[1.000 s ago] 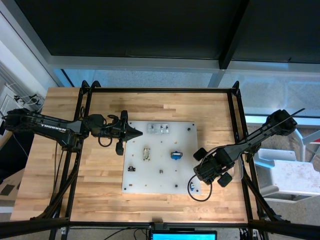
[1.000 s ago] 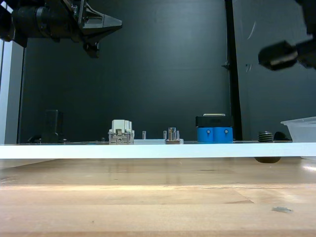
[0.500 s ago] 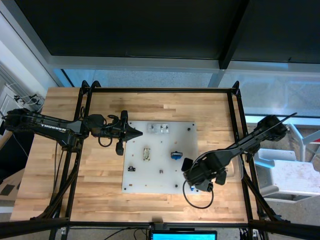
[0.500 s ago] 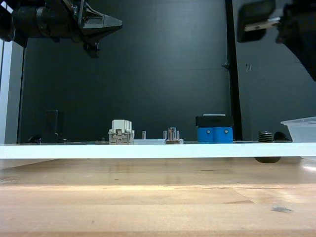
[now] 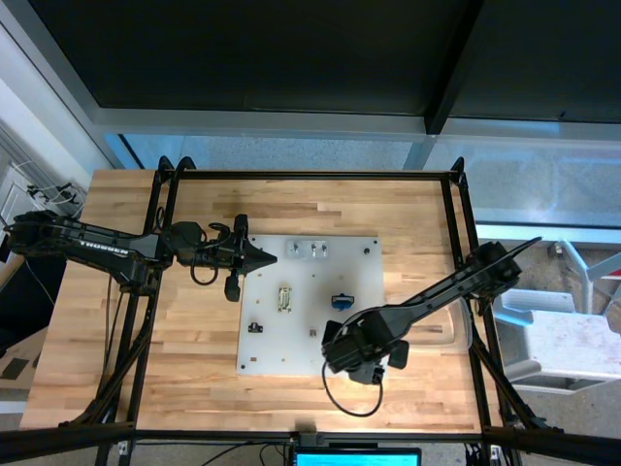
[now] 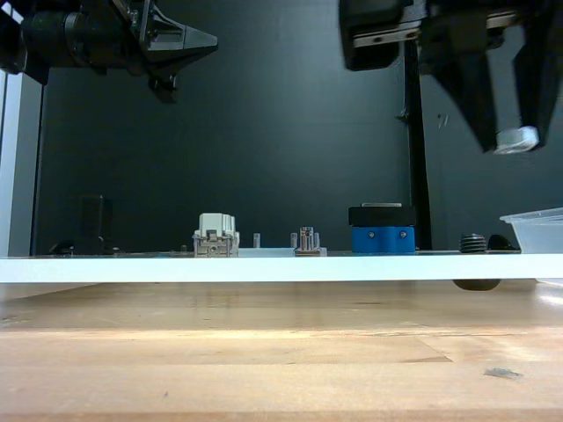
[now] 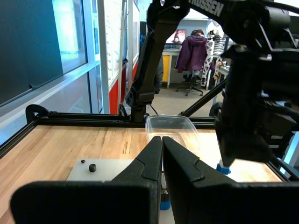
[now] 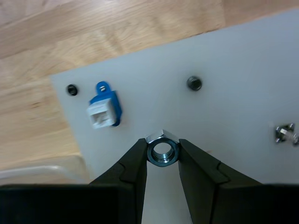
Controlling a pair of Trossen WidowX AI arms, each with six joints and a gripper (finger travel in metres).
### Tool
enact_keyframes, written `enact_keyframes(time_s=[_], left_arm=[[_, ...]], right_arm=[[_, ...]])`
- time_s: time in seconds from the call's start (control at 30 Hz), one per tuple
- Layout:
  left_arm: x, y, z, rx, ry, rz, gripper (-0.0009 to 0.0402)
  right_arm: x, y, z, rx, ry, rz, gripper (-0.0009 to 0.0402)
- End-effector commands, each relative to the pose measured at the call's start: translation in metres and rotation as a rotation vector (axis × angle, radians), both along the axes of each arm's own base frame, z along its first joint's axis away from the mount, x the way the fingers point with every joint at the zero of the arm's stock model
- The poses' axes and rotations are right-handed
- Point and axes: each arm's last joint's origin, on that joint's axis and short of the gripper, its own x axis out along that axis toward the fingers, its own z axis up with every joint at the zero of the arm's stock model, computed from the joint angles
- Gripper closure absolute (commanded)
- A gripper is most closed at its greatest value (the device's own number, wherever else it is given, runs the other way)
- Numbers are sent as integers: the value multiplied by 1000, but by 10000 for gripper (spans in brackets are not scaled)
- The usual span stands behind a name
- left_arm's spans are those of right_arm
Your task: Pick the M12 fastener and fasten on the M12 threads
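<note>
Right end effector hangs high, pinching the task's part. The left end effector, fingers pressed together, hovers idle. Beneath lie the light wooden desk and the white rectangular task board, whose near part the right one overhangs, with the clear plastic tray beside it. The short black ribbed stud is bare. The small silver hexagonal M12 nut is gripped by its flats. My advice: centre its bore over the stud, keep it level, descend gently, and turn without forcing.
</note>
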Motion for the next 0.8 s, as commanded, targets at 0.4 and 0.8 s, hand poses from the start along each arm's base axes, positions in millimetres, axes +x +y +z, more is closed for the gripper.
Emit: enact_keyframes(time_s=[0.4,0.8], left_arm=[[0,0,0,0,-1,0,393],[0,0,0,0,0,0,393]], right_arm=[[30,13,-22,5,-13,5,391],[36,16,-33,-1,1,6,392]])
